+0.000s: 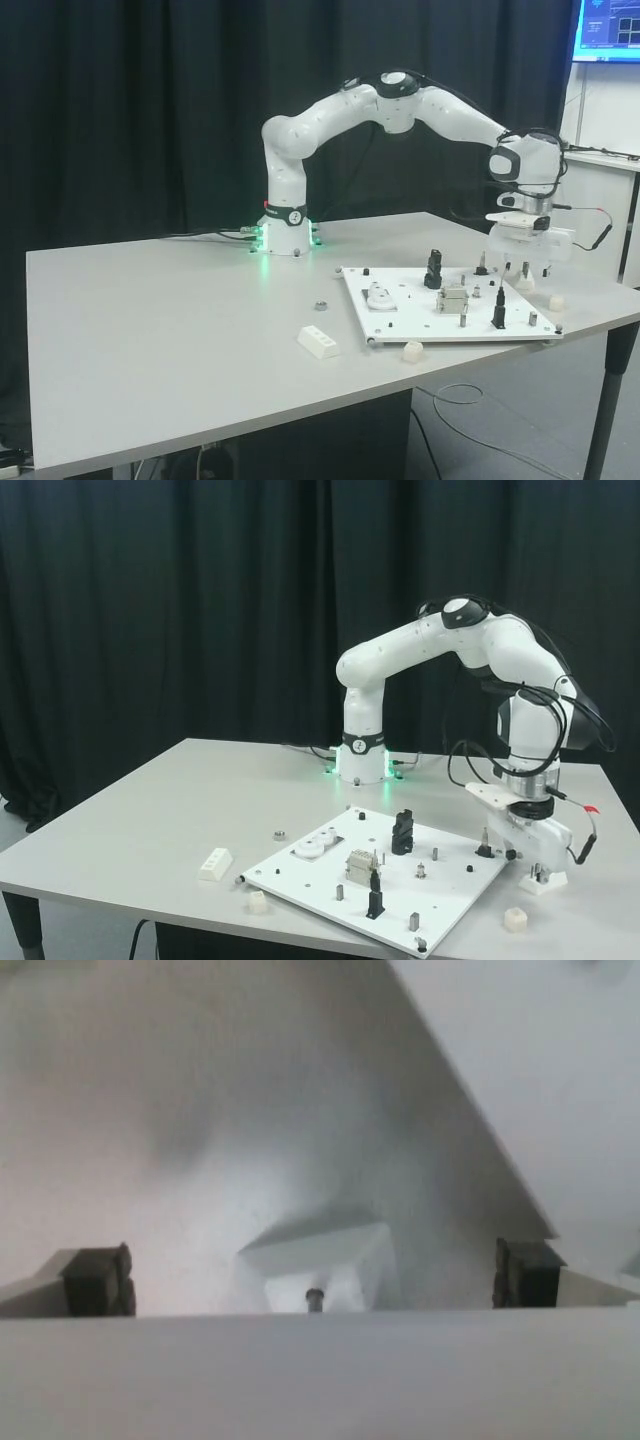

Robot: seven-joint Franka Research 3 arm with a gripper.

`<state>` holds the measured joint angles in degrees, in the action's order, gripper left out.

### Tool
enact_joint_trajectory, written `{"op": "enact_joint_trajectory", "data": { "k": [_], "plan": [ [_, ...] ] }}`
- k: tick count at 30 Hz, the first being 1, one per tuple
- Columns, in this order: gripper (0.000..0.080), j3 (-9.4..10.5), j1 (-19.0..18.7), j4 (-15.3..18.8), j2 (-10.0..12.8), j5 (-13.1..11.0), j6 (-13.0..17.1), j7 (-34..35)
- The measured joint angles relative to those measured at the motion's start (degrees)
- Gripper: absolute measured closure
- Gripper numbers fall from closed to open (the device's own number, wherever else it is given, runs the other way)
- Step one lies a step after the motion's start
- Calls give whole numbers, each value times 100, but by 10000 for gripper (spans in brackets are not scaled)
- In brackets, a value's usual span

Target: Pick round peg 1.

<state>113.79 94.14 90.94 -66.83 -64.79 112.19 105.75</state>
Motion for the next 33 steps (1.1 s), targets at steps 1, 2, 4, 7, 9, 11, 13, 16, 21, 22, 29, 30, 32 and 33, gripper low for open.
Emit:
{"op": "enact_joint_trajectory", "data": {
  "k": [1,2,4,7,9,11,13,16,21,22,29,30,32,33],
  "plan": [
    [3,15,0,-7,0,0,0,-3],
    [3,30,0,-14,0,0,0,-4],
    [3,62,0,-28,0,0,0,-4],
    [3,95,-2,-42,-1,2,0,-4],
    [3,107,-3,-46,-1,5,0,-4],
    [3,117,-3,-48,-2,11,0,-5],
    [3,124,-4,-49,-5,19,0,-8],
    [3,128,-4,-49,-19,25,0,-25],
    [3,133,-5,-49,-61,25,0,-45],
    [3,135,-5,-49,-68,25,0,-46],
    [527,168,-6,-50,-80,25,1,-52],
    [527,174,-6,-51,-80,25,3,-53],
    [705,181,-6,-56,-79,25,12,-54],
    [705,183,-6,-59,-79,25,15,-54]
  ]
}}
